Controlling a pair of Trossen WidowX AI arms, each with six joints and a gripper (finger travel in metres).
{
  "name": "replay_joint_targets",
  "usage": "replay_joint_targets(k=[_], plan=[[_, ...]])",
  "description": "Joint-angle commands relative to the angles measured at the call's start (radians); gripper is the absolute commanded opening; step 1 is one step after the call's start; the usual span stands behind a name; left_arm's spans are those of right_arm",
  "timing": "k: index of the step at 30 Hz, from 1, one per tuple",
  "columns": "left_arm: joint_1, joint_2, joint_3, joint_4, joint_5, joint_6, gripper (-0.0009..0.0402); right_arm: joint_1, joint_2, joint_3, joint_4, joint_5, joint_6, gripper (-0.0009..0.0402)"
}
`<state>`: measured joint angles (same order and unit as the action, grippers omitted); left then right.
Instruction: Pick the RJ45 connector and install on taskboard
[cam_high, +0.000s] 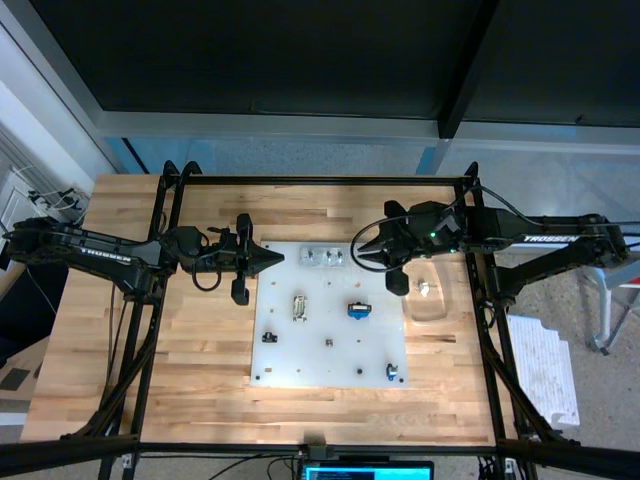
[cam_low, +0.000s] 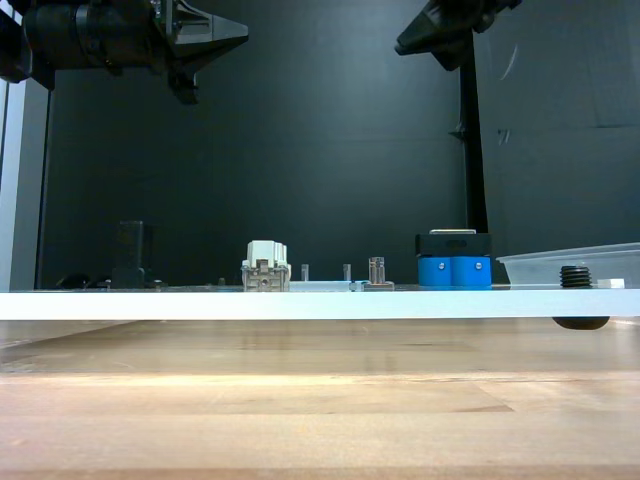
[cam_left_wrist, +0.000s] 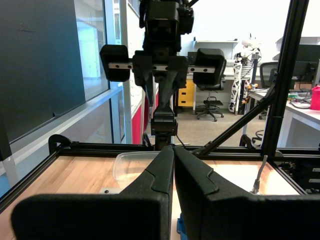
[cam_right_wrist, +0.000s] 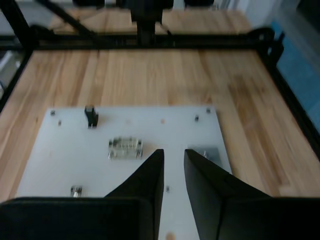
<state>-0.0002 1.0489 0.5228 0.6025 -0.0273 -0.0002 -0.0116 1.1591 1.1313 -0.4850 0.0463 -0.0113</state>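
RJ45 connector cannot be located: the clear tray (cam_high: 440, 310), right of the white task board (cam_high: 300, 350), shows only a pale shape, and the blue jack (cam_high: 393, 374) at the board's near right corner is too small to read. The right gripper (cam_right_wrist: 173, 152) hangs high above the board's far right, jaws narrow and empty; the left gripper (cam_left_wrist: 172, 149) hangs high at its far left, jaws closed together. With both grippers away from the jack, a plug left only half seated could work loose unnoticed.

We see smooth pale wood in the counter (cam_high: 200, 385), matt white plastic in the board (cam_high: 300, 352), clear plastic in the tray (cam_high: 437, 310) — left gripper (cam_high: 278, 258) and right gripper (cam_high: 357, 257), raised over the board's far side, matt black.
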Motion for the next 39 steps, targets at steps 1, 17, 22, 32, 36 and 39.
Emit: replay_joint_targets(k=[1, 17, 22, 32, 36, 39], plan=[[0.000, 0.000, 0.000, 0.000, 0.000, 0.000, 0.0000, -0.030, -0.032, -0.071, 0.113, -0.036, -0.019, 0.0026], [0.000, 0.000, 0.000, 0.000, 0.000, 0.000, 0.0000, -0.085, -0.125, -0.308, 0.506, -0.155, -0.022, 0.0000], [0.000, 0.000, 0.000, 0.000, 0.000, 0.000, 0.0000, -0.085, -0.125, -0.343, 0.603, -0.154, -0.022, 0.0000], [0.000, 0.000, 0.000, 0.000, 0.000, 0.000, 0.0000, -0.084, -0.131, -0.461, 0.823, -0.179, 0.027, 0.0000], [0.000, 0.000, 0.000, 0.000, 0.000, 0.000, 0.0000, -0.082, -0.131, -0.492, 0.873, -0.143, 0.033, 0.0000], [0.000, 0.000, 0.000, 0.000, 0.000, 0.000, 0.0000, -0.079, -0.131, -0.507, 0.896, -0.140, 0.034, 0.0000]])
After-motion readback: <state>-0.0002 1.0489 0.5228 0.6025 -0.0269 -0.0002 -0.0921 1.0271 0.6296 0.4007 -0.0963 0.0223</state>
